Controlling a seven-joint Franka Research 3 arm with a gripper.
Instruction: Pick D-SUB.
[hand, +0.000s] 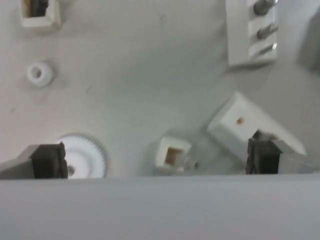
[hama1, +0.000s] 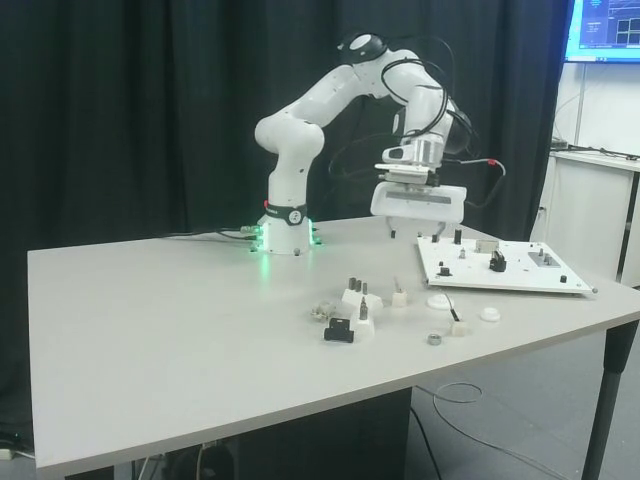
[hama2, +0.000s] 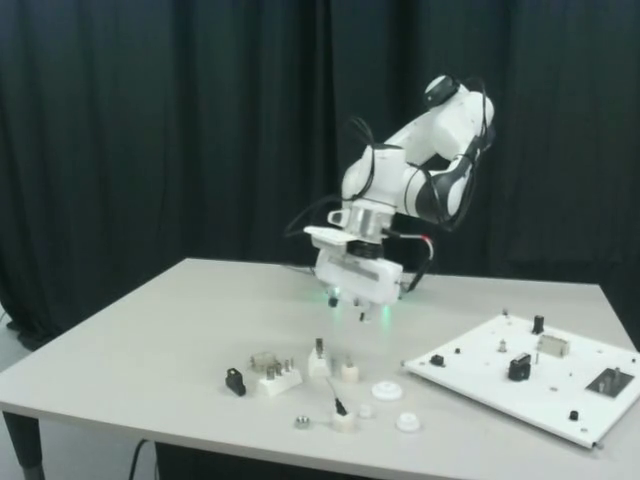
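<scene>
The D-SUB is a small grey metal connector lying on the table at the near-left end of a cluster of white parts, also seen in the second room view. I cannot pick it out with certainty in the wrist view. My gripper hangs well above the table, over the cluster's far side. It is open, its black fingertips far apart with nothing between them.
Beneath the gripper lie a white gear, a small white holder, a slanted white block, a pin block and a ring. A black piece sits near the D-SUB. A white assembly board lies beside the cluster.
</scene>
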